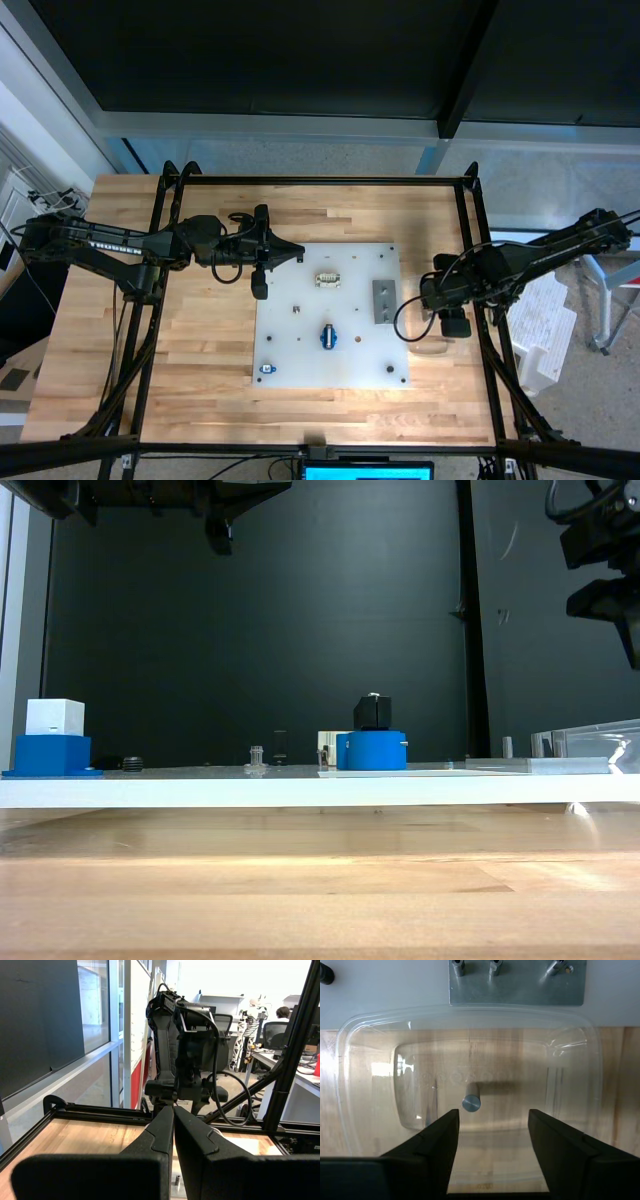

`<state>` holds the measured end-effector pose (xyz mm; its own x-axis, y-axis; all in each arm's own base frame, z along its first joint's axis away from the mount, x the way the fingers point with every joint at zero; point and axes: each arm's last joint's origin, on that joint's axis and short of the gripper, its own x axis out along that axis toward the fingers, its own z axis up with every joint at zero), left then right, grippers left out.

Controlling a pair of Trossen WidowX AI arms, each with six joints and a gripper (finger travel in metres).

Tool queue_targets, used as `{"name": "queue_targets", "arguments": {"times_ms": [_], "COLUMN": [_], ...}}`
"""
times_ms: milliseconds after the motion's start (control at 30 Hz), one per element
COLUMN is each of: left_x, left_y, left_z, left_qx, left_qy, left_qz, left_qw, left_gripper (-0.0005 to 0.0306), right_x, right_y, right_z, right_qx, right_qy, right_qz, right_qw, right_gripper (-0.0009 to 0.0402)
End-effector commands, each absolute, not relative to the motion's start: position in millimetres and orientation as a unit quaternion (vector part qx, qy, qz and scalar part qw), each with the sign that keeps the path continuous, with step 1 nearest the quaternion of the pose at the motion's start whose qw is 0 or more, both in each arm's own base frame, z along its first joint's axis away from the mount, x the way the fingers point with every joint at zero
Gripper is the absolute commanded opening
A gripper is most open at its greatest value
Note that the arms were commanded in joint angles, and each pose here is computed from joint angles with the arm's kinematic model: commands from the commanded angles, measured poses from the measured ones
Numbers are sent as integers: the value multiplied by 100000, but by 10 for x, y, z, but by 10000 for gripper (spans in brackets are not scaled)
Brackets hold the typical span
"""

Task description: Pick the 16mm cylinder and install on the taskboard

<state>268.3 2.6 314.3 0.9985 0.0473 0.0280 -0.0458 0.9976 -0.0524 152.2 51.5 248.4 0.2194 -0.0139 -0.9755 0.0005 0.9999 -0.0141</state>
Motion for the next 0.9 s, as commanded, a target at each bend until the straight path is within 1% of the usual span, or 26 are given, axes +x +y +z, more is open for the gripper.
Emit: {"name": "queue_targets", "arguments": {"times_ms": [33,367,633,900], "left_x": [2683,2683,2683,2683], "left_y": [26,26,26,26], "left_z": [3143,3143,3143,3143], "left_qx": [-2590,-2590,-2590,-2590], "left_qy": [-1462,-1462,-1480,-1462], "left_qz": [2328,2328,2308,2328], "left_qw": [99929,99929,99929,99929], "left_gripper": [0,0,0,0], "right_x": [1510,1532,1532,1515], "right_y": [528,642,652,649], "right_z": [2386,2108,1985,1935], "right_qx": [-795,-2088,-451,1657], "right_qy": [62857,64045,63829,64068], "right_qz": [-284,846,-189,-2199], "right_qw": [77771,76767,76978,76732], "right_gripper": [215,216,215,215]}}
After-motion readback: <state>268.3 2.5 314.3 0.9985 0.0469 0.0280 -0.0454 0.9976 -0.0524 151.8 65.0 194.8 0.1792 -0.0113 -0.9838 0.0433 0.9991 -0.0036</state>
